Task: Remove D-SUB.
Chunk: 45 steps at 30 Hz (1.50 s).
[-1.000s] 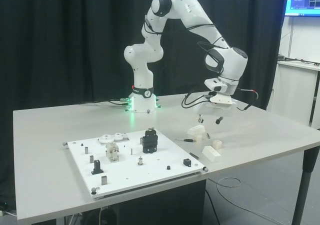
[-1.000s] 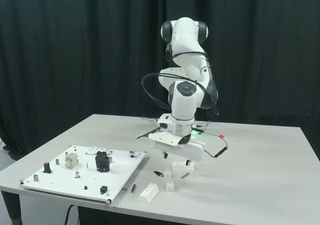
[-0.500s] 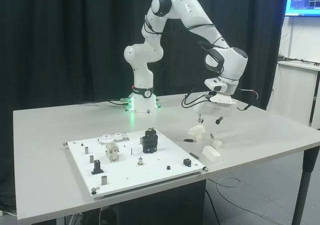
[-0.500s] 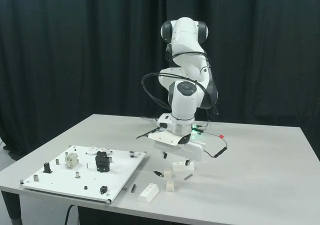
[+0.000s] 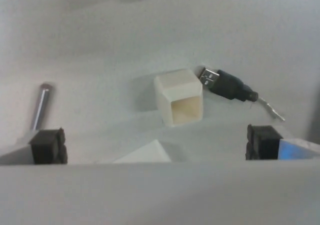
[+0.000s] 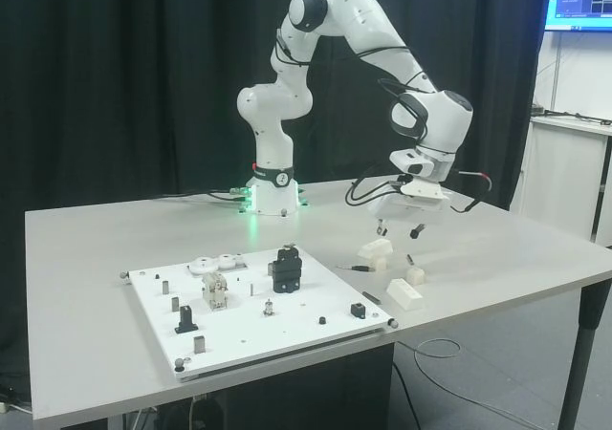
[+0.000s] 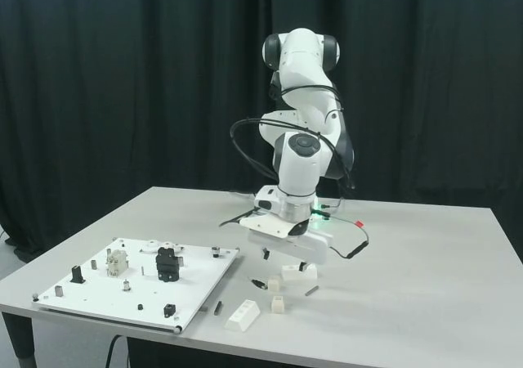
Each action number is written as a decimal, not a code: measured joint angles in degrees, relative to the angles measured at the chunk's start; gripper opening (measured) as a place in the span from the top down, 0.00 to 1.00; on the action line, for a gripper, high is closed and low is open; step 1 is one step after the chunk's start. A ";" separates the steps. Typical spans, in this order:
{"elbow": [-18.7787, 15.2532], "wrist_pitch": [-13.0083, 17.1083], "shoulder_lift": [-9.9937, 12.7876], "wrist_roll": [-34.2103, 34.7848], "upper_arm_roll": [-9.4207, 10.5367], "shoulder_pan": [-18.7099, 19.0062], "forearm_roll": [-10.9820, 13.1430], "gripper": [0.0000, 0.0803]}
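Note:
My gripper (image 6: pixel 400 229) (image 7: pixel 285 259) hangs open over the table, to the right of the white board (image 6: pixel 287 330) (image 7: pixel 98 298). Nothing is held between its black fingertips (image 5: pixel 47 146). In the wrist view a small hollow white cube (image 5: pixel 179 102) lies below it, with a black USB plug (image 5: pixel 227 85) beside it and a metal pin (image 5: pixel 40 107) off to one side. On the board stand a black block (image 6: pixel 287 269) (image 7: pixel 167 264) and a grey-white connector block (image 6: pixel 215 291) (image 7: pixel 118 262). I cannot tell which part is the D-SUB.
Loose white parts lie right of the board: a block (image 6: pixel 375 249) (image 7: pixel 298 271), a small piece (image 6: pixel 415 276) and a longer block (image 6: pixel 404 293) (image 7: pixel 243 315) near the front edge. A short black pin (image 6: pixel 371 298) lies by the board's corner.
The gripper has drifted slightly toward the board, still open and with nothing held. The loose parts on the table have not moved.

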 joint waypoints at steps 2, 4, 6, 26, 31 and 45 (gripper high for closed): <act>0.00 0.04 0.00 0.00 0.00 -0.10 -0.20 0.00; 0.00 0.08 -0.01 0.00 0.00 -0.20 -0.28 0.00; 0.00 0.12 -0.02 0.00 0.00 -0.30 -0.36 0.00; 0.00 0.76 -0.86 0.74 -0.08 -1.48 -3.23 0.00; 0.00 1.02 -1.44 1.37 -0.07 -2.23 -5.72 0.00; 0.01 1.03 -3.83 -1.68 -0.04 -7.16 -9.00 0.00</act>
